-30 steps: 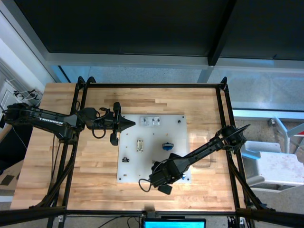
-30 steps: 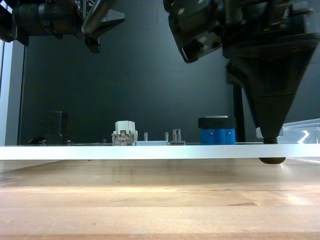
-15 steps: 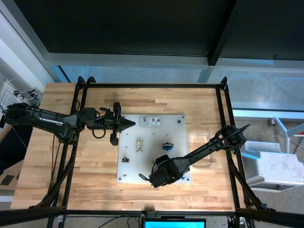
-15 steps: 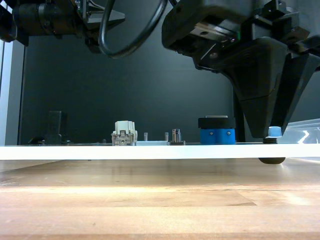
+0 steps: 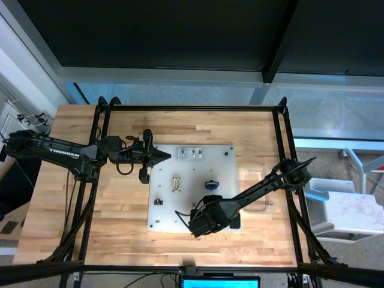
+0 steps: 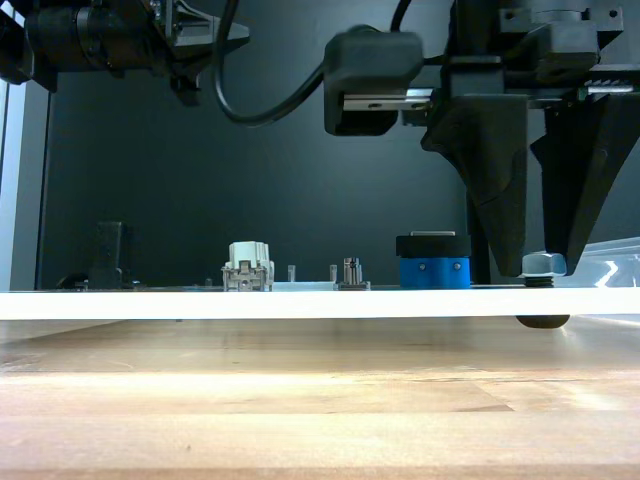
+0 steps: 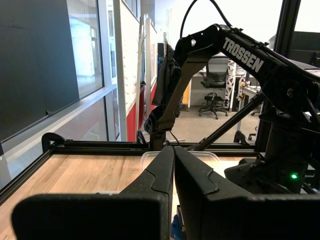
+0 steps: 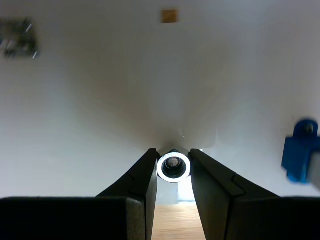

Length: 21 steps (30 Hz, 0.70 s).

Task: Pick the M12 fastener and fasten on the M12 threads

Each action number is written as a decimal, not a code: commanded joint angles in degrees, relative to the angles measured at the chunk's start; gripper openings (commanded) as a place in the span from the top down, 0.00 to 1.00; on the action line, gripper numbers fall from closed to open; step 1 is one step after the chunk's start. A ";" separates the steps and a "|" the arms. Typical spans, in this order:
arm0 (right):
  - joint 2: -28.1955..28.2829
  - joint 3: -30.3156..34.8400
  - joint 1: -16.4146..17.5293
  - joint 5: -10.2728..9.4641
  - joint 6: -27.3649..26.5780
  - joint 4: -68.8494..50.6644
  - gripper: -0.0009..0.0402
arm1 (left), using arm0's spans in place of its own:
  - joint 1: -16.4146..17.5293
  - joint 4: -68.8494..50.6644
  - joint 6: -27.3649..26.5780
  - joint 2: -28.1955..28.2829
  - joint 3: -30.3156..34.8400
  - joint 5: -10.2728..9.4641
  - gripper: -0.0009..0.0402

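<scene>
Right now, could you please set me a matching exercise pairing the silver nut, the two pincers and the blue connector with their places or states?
1. small round silver metal nut
2. left pincer
3. right pincer
4. round blue plastic connector

A. closed on the nut, near right of the white board
B. standing free, mid-board
C. atop the short black ribbed stud
D. shut, empty, raised by the board's far left edge

Pairs: 1-C, 2-D, 3-A, 4-B.

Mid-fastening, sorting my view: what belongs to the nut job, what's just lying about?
Job: M12 nut, clamped in the right gripper at the board's near right edge; black stud beneath.
Lying about: blue connector; beige connector; clear tray; left gripper, shut, by the board's far left corner.
</scene>
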 commanded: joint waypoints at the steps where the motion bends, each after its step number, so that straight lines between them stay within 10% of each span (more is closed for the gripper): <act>1: 0.00 0.02 0.04 -0.02 7.13 -0.02 0.97 | 0.00 0.00 0.00 0.00 0.02 0.02 0.98; 21: 0.00 0.02 0.28 0.00 33.03 -0.02 0.97 | 0.00 0.00 0.00 0.00 0.02 0.02 0.98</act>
